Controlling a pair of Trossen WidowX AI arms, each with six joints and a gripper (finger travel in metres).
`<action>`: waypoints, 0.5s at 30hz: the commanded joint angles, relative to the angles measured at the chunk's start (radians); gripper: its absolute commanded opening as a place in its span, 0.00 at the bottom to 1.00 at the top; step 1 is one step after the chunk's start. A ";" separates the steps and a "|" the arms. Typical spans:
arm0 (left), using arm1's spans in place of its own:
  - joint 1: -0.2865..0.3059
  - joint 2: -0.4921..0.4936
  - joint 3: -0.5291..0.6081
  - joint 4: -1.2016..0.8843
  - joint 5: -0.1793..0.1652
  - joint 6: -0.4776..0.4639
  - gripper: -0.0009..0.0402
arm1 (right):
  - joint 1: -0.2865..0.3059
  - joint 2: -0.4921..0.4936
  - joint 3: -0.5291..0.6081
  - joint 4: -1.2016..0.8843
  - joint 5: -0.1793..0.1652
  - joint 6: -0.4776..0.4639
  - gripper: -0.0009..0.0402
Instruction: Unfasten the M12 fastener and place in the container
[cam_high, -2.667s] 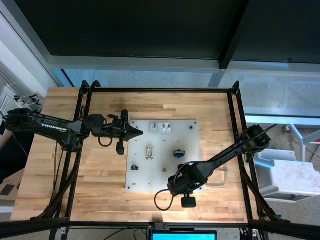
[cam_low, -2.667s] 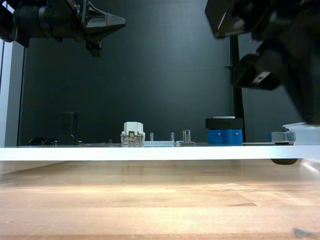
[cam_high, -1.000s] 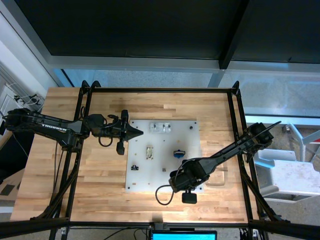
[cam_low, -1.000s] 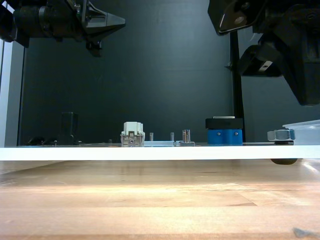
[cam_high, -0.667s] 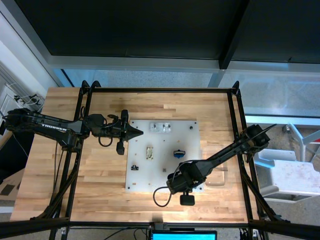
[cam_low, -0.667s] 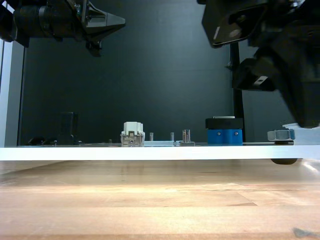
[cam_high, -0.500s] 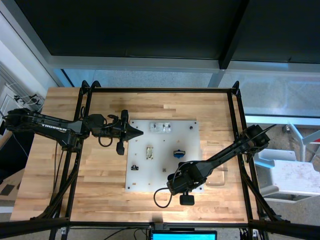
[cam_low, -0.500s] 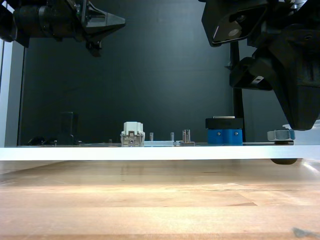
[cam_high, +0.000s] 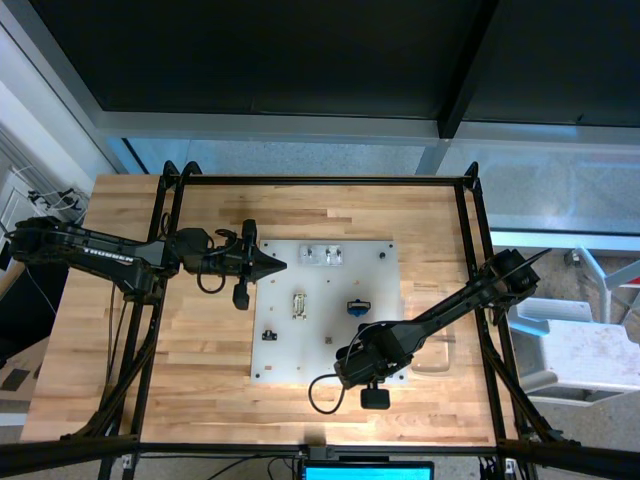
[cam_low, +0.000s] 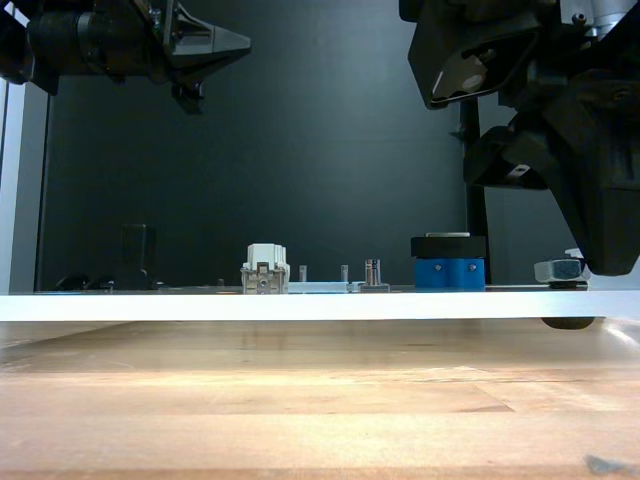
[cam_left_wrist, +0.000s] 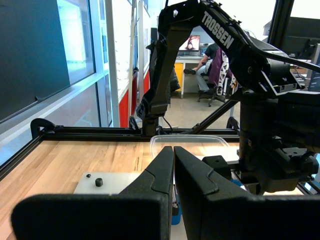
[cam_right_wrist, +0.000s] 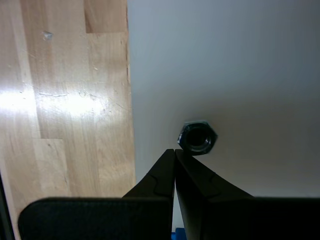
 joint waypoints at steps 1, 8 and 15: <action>0.000 0.000 0.000 0.000 0.000 0.000 0.02 | -0.001 0.001 0.000 0.001 0.021 0.002 0.02; 0.000 0.000 0.000 0.000 0.000 0.000 0.02 | -0.001 0.001 -0.001 0.001 0.020 0.001 0.02; 0.000 0.000 0.000 0.000 0.000 0.000 0.02 | -0.001 -0.003 0.006 -0.083 0.209 0.058 0.02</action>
